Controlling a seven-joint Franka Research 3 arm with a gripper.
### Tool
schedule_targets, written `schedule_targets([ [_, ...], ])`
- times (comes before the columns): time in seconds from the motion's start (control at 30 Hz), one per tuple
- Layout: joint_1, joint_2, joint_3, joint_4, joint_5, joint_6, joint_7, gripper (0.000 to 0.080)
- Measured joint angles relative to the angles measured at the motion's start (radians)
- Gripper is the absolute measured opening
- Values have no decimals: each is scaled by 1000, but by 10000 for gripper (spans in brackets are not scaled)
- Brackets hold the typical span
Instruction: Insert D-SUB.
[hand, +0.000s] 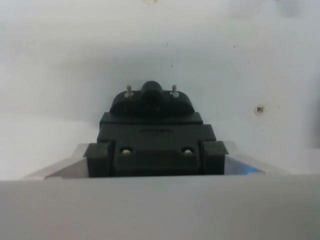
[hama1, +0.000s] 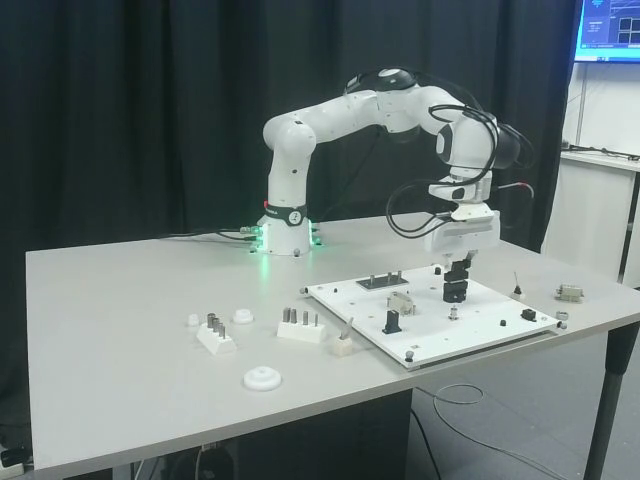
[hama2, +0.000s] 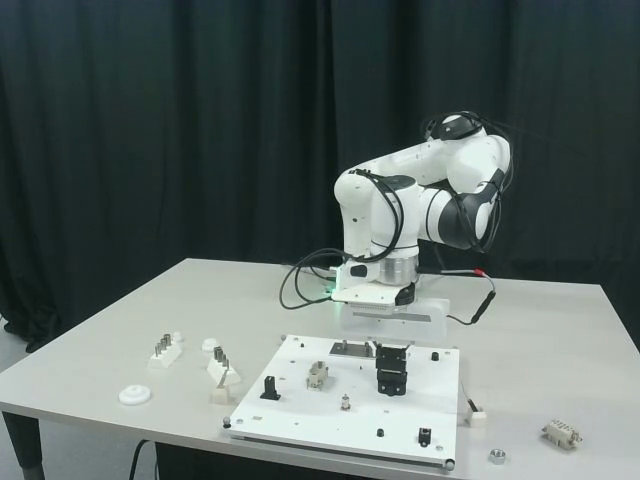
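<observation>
Black D-SUB connector (hand: 156, 145) is held pinched in the end effector (hand: 156, 161), hanging above the white board (hama1: 470, 335).

Its long axis is seen pointing straight down in the room views; its two screws are shown only in the wrist view. No socket below it can be made out. Beyond, the grey bench (hama1: 120, 300) is seen.

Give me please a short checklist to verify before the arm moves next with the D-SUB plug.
1. Plug held: ok. The gripper is closed on the black D-SUB plug.
2. Plug upright: ok, it hangs vertical in the first room view.
3. Plug above the white board: ok.
4. Plug clear of the board: cannot tell; it looks close to the surface.
5. Plug aligned with its socket: cannot tell, the socket is hidden.
6. Way down free: ok; the black bracket stands apart.
</observation>
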Motion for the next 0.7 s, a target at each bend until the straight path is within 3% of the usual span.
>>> schedule_targets([
  [0.7,-44,-1,3,35,7,-67,0,381],
])
